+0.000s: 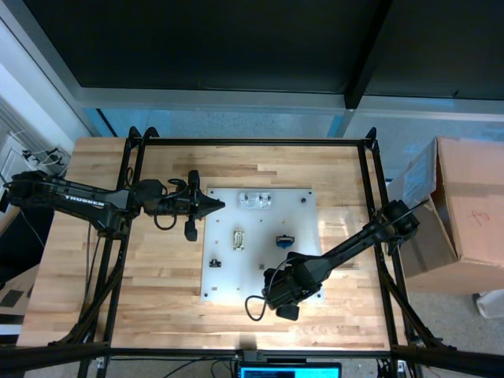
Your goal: Unfasten the M12 nut and place it in the container
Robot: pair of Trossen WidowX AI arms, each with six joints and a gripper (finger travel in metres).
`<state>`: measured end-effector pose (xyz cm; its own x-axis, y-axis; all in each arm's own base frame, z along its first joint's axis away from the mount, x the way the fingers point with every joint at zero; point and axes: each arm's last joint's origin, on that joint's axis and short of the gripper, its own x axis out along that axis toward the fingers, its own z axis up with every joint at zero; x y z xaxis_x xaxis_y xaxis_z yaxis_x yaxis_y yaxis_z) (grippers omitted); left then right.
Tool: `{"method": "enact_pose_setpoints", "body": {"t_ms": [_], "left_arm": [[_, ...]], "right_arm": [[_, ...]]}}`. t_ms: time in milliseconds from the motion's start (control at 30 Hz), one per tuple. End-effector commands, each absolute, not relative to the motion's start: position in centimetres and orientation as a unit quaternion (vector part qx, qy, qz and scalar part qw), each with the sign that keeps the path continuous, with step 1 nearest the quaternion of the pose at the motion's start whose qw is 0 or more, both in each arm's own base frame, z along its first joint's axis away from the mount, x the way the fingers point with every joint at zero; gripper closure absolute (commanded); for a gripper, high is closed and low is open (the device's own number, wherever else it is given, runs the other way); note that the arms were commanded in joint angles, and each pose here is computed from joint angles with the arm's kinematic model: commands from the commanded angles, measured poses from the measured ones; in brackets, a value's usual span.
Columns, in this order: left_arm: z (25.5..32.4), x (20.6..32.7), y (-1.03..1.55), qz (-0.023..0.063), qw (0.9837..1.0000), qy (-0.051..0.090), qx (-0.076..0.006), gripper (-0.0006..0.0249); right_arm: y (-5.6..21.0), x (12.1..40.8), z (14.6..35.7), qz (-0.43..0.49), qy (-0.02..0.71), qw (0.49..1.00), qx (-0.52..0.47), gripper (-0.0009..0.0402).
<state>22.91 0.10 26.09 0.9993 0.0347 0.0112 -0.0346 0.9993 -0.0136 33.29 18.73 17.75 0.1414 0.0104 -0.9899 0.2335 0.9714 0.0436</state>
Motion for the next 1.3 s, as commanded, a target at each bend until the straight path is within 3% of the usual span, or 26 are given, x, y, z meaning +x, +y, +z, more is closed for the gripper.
{"method": "enact_pose_setpoints", "body": {"t_ms": [33,333,633,933,1300], "left_arm": [[26.08,22.92,0.1,0.0171,0.9998,-0.006,-0.0067,0.0243],[26.08,22.92,0.1,0.0171,0.9998,-0.006,-0.0067,0.0243],[26.08,22.92,0.1,0.0171,0.9998,-0.006,-0.0067,0.0243],[26.08,22.92,0.1,0.0173,0.9998,-0.006,-0.0067,0.0243],[26.08,22.92,0.1,0.0171,0.9998,-0.006,-0.0067,0.0243]], "right_arm": [[18.77,33.29,17.77,-0.073,0.651,0.75,0.094,0.03],[18.8,33.31,17.77,-0.067,0.65,0.752,0.09,0.0375],[18.88,33.29,17.81,-0.006,0.653,0.757,0.026,0.0384],[18.86,33.26,17.94,0.13,0.639,0.746,-0.132,0.0384],[18.82,33.22,18.18,0.334,0.558,0.662,-0.372,0.0384]]}}
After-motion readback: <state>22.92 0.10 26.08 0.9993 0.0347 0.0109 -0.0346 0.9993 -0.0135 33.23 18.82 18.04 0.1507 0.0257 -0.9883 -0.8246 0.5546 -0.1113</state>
